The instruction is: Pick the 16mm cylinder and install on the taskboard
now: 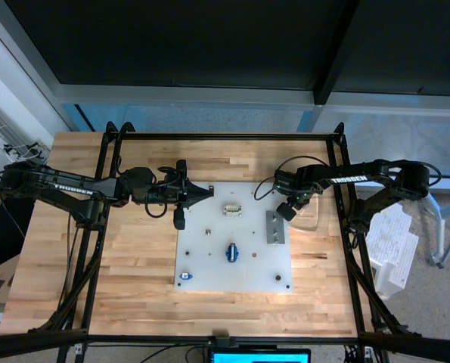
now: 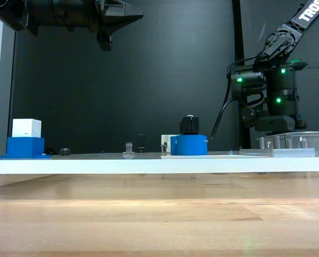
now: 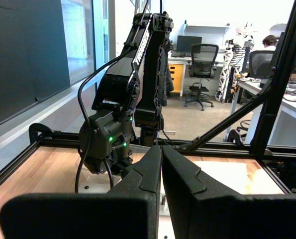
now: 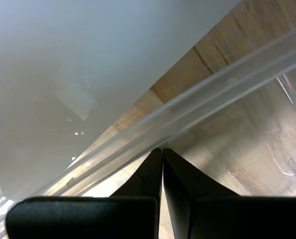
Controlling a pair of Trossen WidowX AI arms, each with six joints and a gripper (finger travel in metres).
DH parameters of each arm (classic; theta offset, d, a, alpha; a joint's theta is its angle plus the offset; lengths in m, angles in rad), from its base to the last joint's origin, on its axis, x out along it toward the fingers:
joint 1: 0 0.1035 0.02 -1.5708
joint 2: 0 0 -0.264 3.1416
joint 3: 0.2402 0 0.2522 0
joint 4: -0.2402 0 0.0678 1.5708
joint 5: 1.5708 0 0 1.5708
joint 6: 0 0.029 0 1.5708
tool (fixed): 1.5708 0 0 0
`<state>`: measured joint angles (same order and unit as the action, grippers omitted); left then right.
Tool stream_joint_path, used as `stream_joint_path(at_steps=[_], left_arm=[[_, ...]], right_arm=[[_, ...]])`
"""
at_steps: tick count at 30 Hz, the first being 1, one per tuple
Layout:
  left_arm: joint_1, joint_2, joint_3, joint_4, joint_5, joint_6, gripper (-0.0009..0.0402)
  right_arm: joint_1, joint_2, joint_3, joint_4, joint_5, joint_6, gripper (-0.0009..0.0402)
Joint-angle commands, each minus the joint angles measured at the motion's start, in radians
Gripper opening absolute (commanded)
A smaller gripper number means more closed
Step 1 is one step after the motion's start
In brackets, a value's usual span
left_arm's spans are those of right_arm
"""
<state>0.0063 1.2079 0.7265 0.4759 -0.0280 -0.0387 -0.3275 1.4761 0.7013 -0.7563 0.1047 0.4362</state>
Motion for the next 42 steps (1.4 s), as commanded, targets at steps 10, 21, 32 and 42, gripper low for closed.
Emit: stream_joint_path(at_steps=[10, 21, 32, 42], left_arm=[[0.0, 0.0, 0.0, 0.0, 0.0, 0.0, 0.0001], [0.0, 0.0, 0.0, 0.0, 0.0, 0.0, 0.0001], [0.0, 0.0, 0.0, 0.0, 0.0, 0.0, 0.0001], [0.0, 0.0, 0.0, 0.0, 0.0, 0.0, 0.0001]], right_arm=[[0.001, -0.004, 0.044, -0.056, 0.0, 0.0, 0.0], [0.003, -0.036, 0.044, -0.09, -0.001, 0.004, 0.0], [0.01, -0.13, 0.044, -0.131, -0.003, 0.021, 0.0], [0.028, -0.223, 0.044, -0.161, -0.004, 0.051, 0.0]])
